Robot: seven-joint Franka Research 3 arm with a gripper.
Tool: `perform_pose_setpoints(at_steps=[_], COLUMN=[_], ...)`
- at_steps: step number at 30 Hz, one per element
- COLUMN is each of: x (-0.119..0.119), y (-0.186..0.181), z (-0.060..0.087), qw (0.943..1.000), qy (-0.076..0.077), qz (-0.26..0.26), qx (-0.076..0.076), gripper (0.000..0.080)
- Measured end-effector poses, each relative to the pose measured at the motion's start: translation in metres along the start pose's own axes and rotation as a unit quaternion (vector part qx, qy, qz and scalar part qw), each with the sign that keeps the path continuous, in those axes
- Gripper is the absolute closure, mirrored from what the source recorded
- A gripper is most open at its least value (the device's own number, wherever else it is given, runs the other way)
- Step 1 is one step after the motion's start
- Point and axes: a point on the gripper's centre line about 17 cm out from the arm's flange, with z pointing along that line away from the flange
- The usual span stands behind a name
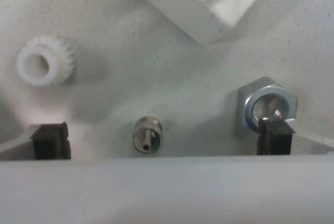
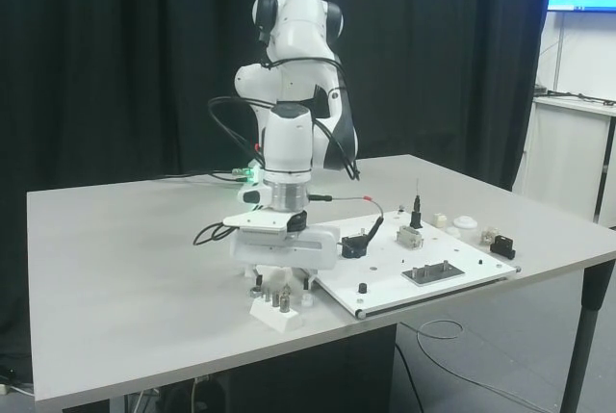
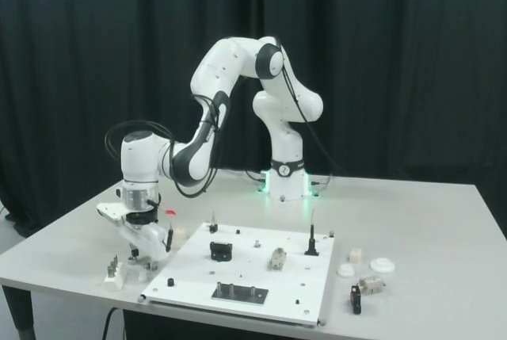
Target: Pick BNC.
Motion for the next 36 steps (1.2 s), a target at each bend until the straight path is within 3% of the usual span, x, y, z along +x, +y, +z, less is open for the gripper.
perform_pose_setpoints(at_steps=[21, 22, 27, 28, 35, 36], x=[0.0042, 0.0043, 0.0041, 0.004, 0.0027, 0.0024], y=[-0.0017, -0.002, -0.0027, -0.0028, -0.0039, -0.0042], z=[0.0046, 0.0045, 0.0045, 0.0046, 0.0065, 0.0069], qw=[0.9996, 0.9996, 0.9996, 0.9996, 0.9996, 0.9996], qy=[0.005, 0.005, 0.005, 0.005, 0.004, 0.003], qz=[-0.024, -0.025, -0.025, -0.025, -0.026, -0.027], qx=[-0.012, -0.012, -0.012, -0.012, -0.012, -0.013], gripper=[0.0003, 0.0116, 0.0116, 0.0282, 0.0282, 0.0438])
